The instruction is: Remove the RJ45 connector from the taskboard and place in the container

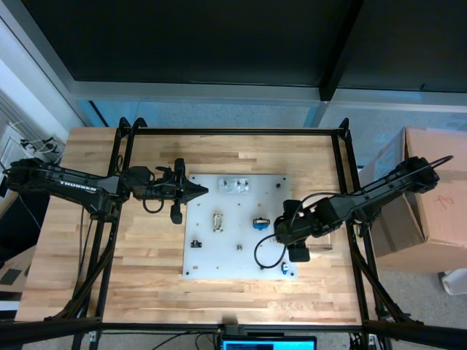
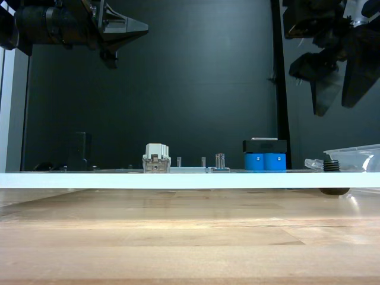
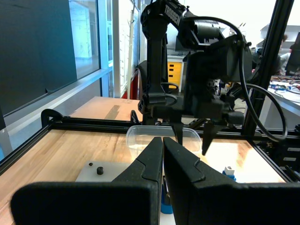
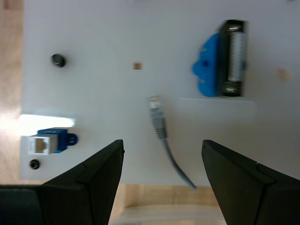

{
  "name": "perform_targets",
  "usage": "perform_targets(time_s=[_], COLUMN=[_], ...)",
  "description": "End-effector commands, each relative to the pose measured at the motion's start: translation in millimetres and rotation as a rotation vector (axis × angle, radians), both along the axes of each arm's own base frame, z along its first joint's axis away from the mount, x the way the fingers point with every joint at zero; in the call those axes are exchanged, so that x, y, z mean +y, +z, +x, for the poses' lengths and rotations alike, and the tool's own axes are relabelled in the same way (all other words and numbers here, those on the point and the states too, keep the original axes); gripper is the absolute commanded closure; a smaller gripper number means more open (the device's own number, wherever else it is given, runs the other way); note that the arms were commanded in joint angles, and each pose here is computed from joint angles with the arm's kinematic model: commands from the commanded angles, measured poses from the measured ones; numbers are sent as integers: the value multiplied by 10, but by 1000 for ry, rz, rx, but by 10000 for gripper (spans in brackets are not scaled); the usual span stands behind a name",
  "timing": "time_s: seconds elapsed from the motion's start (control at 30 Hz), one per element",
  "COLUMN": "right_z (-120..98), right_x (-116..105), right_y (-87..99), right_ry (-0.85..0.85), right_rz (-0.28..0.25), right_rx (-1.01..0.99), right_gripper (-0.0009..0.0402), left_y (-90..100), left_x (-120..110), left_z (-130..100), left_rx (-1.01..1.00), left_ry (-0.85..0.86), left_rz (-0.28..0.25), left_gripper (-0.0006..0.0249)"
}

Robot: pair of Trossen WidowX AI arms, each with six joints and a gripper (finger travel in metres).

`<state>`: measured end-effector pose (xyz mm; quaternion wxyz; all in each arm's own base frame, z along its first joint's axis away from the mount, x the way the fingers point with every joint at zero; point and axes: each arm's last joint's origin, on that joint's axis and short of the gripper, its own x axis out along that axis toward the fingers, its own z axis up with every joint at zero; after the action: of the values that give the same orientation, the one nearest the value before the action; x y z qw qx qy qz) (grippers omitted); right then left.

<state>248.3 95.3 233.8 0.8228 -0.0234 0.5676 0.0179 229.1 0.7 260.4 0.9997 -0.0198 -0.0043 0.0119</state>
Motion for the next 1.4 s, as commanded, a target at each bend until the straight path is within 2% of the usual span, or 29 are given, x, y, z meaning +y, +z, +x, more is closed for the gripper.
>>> perform_targets(time_s=[0.03, 0.3, 0.6, 1.07, 1.23, 1.4], right_z=[71, 209, 318, 379, 394, 398], right_x=[-8, -7, 17, 18, 8, -4], right_y=[-89, -310, -467, -591, -605, -607], right_ry=[23, 53, 73, 86, 87, 83], right_rz=[15, -8, -20, -31, -28, -28], right_rx=[33, 86, 92, 114, 114, 114], right_gripper=[162, 161, 162, 164, 189, 232], left_y=[1, 1, 1, 1, 1, 1], left_x=[1, 0, 1, 0, 1, 1], left_z=[0, 0, 0, 0, 0, 0], left_rx=[0, 0, 0, 0, 0, 0], left_ry=[0, 0, 0, 0, 0, 0], left_rz=[0, 0, 0, 0, 0, 0], left_gripper=[243, 243, 243, 243, 243, 243])
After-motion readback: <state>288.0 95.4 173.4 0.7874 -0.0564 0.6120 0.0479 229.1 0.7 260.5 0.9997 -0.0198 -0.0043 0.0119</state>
